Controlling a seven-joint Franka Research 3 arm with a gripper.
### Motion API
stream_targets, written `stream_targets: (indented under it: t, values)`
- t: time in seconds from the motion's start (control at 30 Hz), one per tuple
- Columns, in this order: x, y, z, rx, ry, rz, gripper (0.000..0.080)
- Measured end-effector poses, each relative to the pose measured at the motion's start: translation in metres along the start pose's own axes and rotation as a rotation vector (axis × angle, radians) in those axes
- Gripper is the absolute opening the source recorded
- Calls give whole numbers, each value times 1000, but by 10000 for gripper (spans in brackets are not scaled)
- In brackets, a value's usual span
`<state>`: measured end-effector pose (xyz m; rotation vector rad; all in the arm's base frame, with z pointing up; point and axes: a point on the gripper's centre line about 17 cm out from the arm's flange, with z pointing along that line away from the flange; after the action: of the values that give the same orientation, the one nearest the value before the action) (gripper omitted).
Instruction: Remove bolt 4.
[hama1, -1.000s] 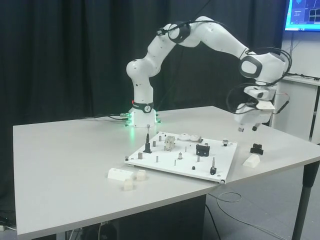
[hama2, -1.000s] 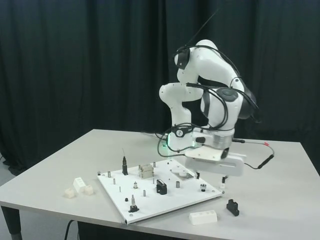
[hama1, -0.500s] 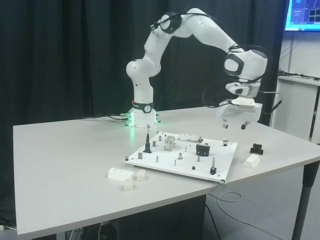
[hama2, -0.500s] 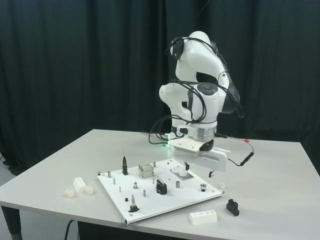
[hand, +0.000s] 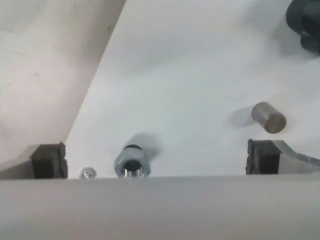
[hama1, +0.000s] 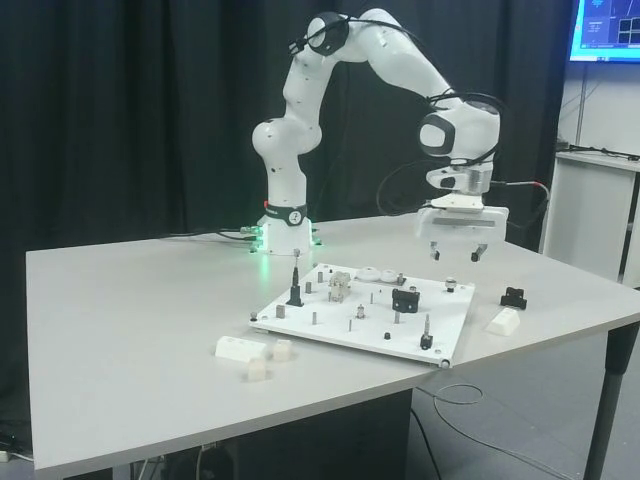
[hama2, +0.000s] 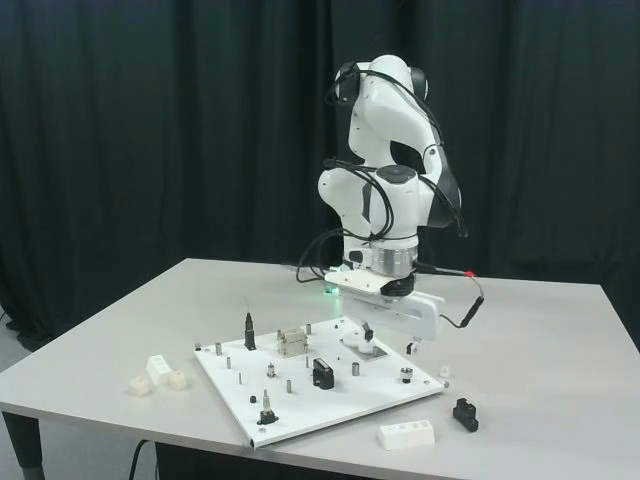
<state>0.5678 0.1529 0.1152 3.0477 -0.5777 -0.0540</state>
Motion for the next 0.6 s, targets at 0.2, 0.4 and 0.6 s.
stream_targets:
  t: [0.2,0.4,0.6]
  values:
    - [-5,-3,8,15,17,86,800]
    - [-12,-8,14,18,18,134,800]
    - [-18,-9,19,17,11,229,800]
